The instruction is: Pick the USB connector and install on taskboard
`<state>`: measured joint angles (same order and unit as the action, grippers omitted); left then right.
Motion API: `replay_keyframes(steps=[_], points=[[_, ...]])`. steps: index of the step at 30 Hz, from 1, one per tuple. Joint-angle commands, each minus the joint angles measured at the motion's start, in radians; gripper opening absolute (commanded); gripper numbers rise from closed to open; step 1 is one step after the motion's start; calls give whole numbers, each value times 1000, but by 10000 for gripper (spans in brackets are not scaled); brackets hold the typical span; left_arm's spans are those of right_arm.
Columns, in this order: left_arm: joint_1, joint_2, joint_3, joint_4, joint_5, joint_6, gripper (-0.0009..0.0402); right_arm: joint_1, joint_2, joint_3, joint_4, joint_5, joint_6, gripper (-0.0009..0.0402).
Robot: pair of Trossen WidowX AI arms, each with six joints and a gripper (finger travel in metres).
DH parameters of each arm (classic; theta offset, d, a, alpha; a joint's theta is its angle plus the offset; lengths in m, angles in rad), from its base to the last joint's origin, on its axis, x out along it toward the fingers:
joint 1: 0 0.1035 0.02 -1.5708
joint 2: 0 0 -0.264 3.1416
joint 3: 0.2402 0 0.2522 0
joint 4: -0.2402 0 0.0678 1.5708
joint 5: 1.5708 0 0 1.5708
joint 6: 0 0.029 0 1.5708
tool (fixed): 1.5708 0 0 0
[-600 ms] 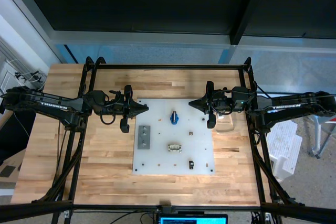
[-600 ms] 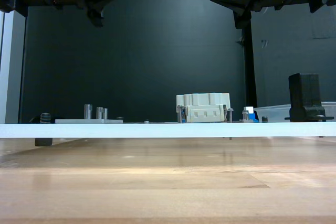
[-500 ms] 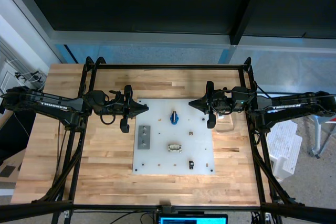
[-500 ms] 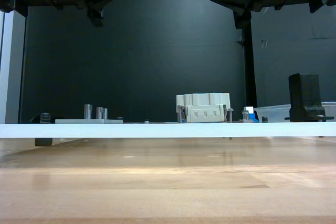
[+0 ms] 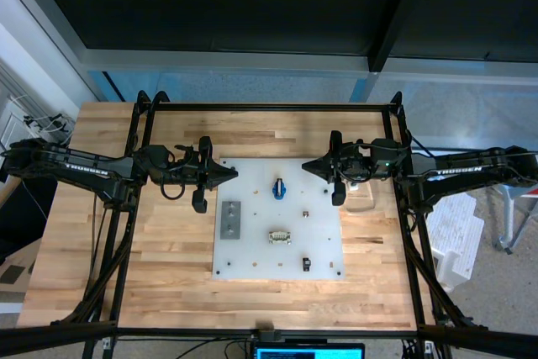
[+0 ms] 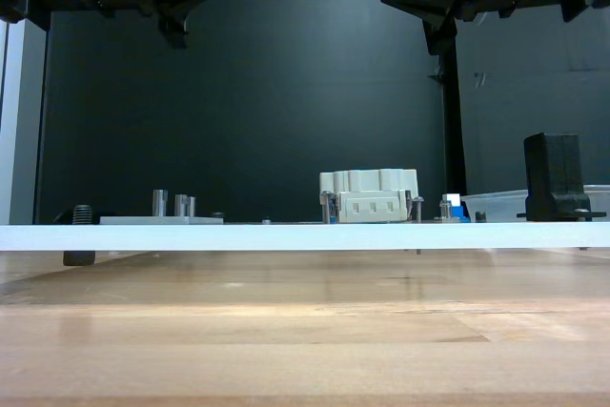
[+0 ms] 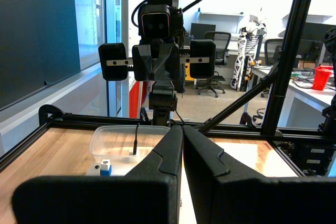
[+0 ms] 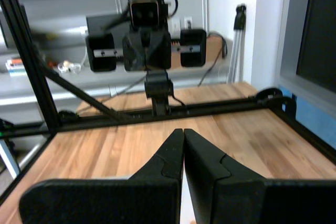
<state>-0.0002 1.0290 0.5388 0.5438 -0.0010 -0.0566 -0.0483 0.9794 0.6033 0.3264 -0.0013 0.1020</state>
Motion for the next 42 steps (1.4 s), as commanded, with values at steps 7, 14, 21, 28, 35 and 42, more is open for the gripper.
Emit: replay_keyframes(steps=[7,14,21,28,35,42], points=[[0,0,0,0,0,0,0,-6,-11,213,-516,10,-112,0],[0,0,0,0,0,0,0,-59,-12,322,-864,5,-146,0],[0,0,0,0,0,0,0,-77,-14,435,-1157,0,-188,0],[0,0,0,0,0,0,0,-104,-18,523,-1398,1,-225,0],[0,0,0,0,0,0,0,-201,-31,562,-1582,-2,-320,0],[0,0,0,0,0,0,0,-286,-31,566,-1682,-3,-416,0]])
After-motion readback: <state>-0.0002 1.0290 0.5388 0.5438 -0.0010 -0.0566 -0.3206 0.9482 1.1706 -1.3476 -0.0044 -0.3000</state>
